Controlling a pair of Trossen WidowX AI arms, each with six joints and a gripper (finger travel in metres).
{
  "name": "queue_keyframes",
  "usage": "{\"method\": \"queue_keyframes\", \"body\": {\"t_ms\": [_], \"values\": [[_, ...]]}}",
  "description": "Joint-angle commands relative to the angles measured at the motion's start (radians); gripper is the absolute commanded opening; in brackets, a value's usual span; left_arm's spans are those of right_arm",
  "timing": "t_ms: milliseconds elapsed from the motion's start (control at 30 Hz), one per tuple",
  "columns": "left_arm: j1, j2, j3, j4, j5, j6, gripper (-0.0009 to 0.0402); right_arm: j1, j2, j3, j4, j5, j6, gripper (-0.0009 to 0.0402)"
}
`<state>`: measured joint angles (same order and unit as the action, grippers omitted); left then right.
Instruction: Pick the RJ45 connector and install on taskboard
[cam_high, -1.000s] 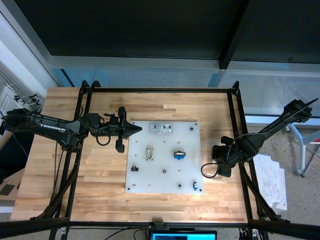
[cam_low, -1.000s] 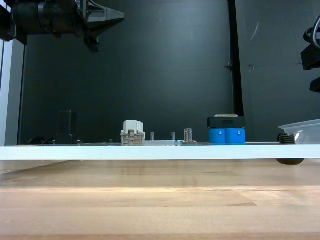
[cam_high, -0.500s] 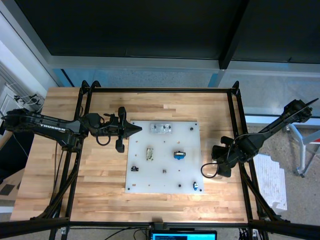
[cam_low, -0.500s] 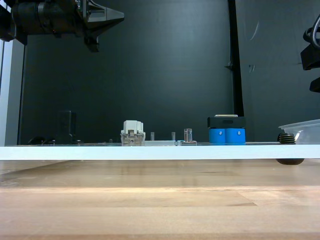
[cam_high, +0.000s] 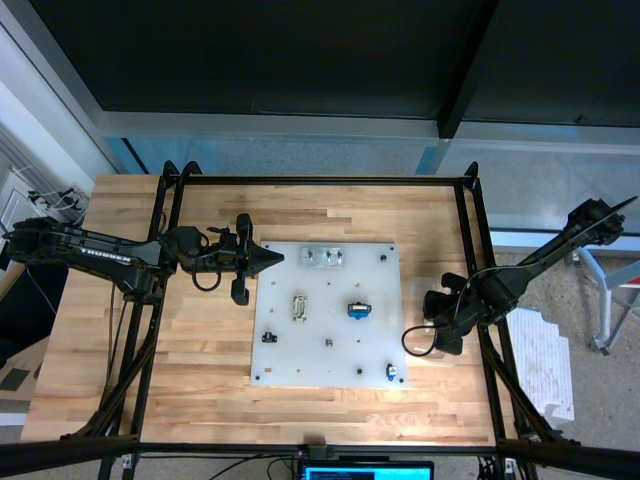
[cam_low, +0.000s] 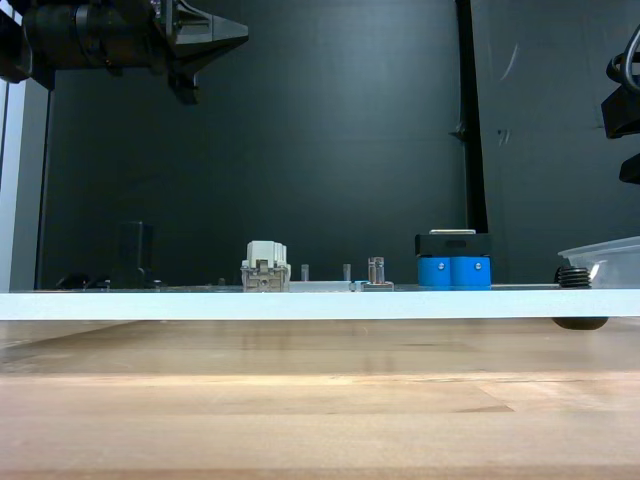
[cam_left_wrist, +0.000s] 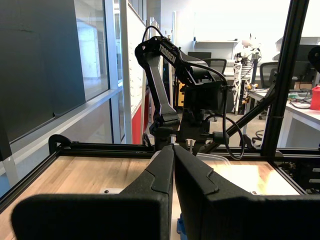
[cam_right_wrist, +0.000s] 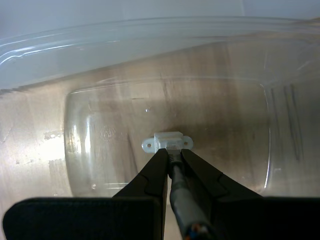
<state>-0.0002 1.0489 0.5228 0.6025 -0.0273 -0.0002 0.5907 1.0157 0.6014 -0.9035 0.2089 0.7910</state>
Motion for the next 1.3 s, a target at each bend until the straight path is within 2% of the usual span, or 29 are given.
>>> {"method": "queue_keyframes", "body": {"t_ms": [33, 433, 600, 833, 1067, 1300], "values": [[0.0, 0.0, 0.0, 0.0, 0.0, 0.0, 0.0, 0.0, 0.0, 0.018, -0.01, 0.0, -0.013, 0.0], [0.0, 0.0, 0.0, 0.0, 0.0, 0.0, 0.0, 0.0, 0.0, 0.13, -0.109, 0.001, -0.021, 0.0], [0.0, 0.0, 0.0, 0.0, 0.0, 0.0, 0.0, 0.001, 0.001, 0.179, -0.132, -0.019, -0.037, 0.0], [0.0, 0.0, 0.0, 0.0, 0.0, 0.0, 0.0, 0.005, 0.012, 0.223, -0.146, -0.02, -0.043, 0.0], [0.0, 0.0, 0.0, 0.0, 0.0, 0.0, 0.0, 0.02, 0.084, 0.295, -0.146, -0.026, -0.072, 0.0], [0.0, 0.0, 0.0, 0.0, 0.0, 0.0, 0.0, 0.051, 0.197, 0.379, -0.138, -0.026, -0.078, 0.0]]}}
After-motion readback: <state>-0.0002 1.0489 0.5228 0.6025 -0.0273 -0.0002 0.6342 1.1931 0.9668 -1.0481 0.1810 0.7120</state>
